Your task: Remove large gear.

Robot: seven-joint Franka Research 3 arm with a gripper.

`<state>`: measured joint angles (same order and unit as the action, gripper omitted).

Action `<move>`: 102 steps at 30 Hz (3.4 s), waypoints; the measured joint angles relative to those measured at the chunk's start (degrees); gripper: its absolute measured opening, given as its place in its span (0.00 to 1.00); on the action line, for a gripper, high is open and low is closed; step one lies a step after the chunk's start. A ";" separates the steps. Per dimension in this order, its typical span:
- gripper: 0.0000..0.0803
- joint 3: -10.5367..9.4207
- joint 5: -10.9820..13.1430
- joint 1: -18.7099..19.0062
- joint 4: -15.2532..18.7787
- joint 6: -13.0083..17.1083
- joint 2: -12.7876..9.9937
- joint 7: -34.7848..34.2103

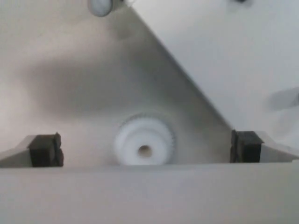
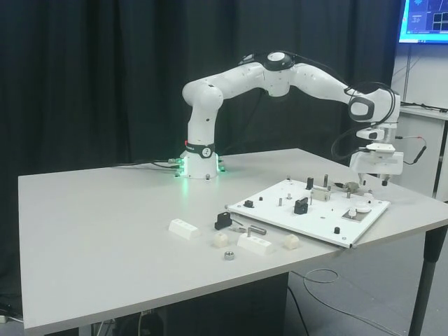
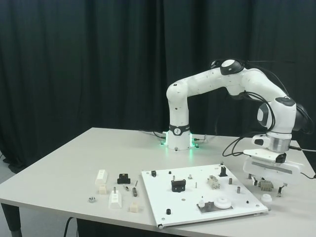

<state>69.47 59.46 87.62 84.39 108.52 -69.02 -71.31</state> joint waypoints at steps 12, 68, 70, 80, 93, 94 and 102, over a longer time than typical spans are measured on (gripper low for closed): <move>1.00 0.01 -1.72 -0.31 0.06 0.00 -0.01 2.36; 1.00 2.98 2.41 -9.80 5.88 3.34 1.37 -9.87; 1.00 2.97 2.86 -9.76 6.39 3.87 1.28 -9.87; 1.00 2.50 3.29 -9.71 7.69 5.45 0.76 -9.87; 1.00 2.04 3.74 -9.86 7.91 6.48 0.20 -10.31; 1.00 2.02 3.79 -9.86 7.90 6.60 0.20 -10.31; 1.00 1.90 4.89 -9.88 7.74 7.02 0.20 -10.30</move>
<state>71.37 64.35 77.74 92.13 115.53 -68.83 -81.62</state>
